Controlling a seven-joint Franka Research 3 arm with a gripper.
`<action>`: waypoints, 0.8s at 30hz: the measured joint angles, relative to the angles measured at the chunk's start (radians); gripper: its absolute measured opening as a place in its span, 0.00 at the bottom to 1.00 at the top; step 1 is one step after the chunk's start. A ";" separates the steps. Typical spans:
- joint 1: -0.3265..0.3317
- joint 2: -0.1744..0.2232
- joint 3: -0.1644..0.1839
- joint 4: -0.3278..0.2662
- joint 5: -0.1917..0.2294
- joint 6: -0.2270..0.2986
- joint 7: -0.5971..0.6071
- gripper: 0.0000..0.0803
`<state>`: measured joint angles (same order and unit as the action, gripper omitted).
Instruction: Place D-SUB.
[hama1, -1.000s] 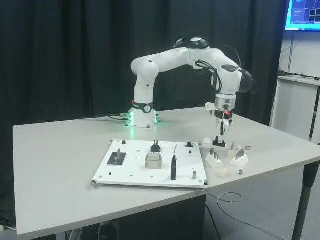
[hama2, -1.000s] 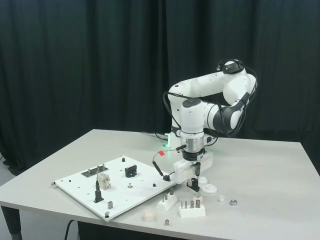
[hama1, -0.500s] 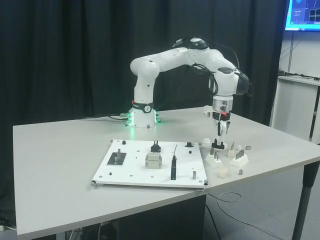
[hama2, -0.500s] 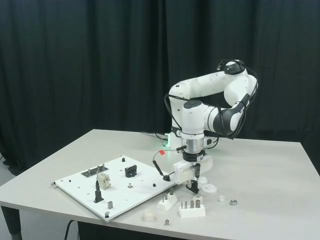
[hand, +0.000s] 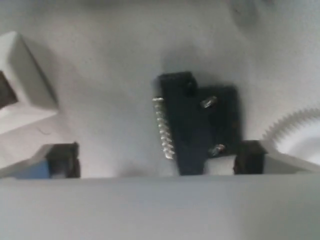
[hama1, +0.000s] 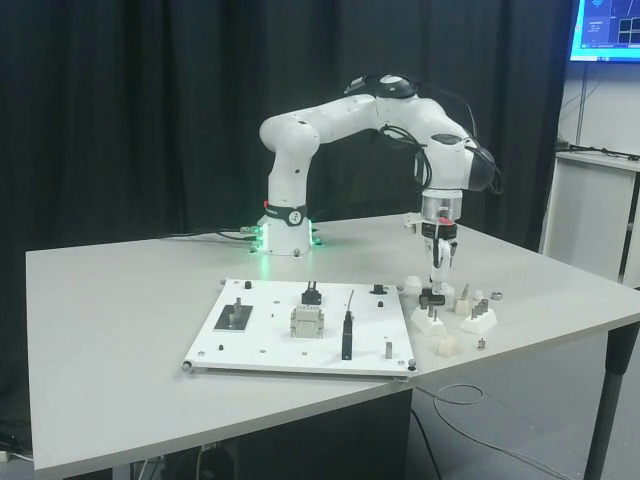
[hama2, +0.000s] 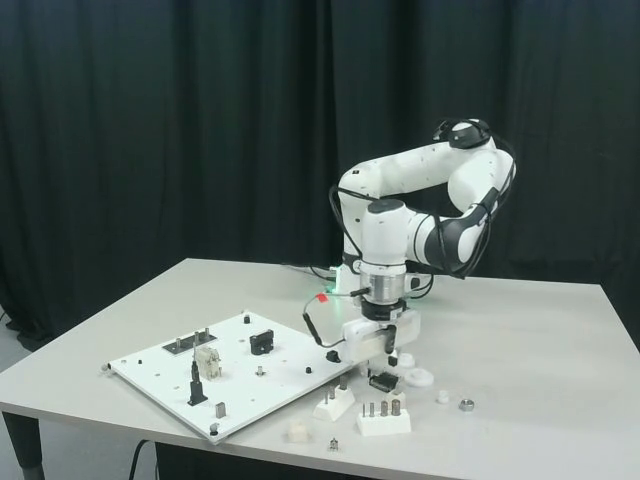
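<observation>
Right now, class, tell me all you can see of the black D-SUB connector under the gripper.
The black D-SUB connector is a blocky plastic-looking body with a row of metal pins along one edge and two small screws on its face. It lies flat on the grey table, beside a white toothed gear. The gripper hangs above it, open, fingers apart from it.

The white arm (hama1: 345, 115) reaches over the grey table (hama1: 120, 300). Its gripper (hama1: 437, 268) hangs above small white blocks (hama1: 455, 318) — just beside a white board (hama1: 300, 325) with little black and grey parts on it.
</observation>
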<state>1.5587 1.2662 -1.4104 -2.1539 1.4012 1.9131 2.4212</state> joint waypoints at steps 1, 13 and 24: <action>0.000 -0.002 0.000 -0.002 0.000 0.004 -0.002 0.80; 0.000 -0.008 -0.047 -0.015 -0.002 0.020 -0.034 0.98; -0.001 -0.008 -0.127 -0.016 -0.049 0.000 -0.067 1.00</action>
<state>1.5578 1.2578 -1.5372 -2.1697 1.3520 1.9133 2.3541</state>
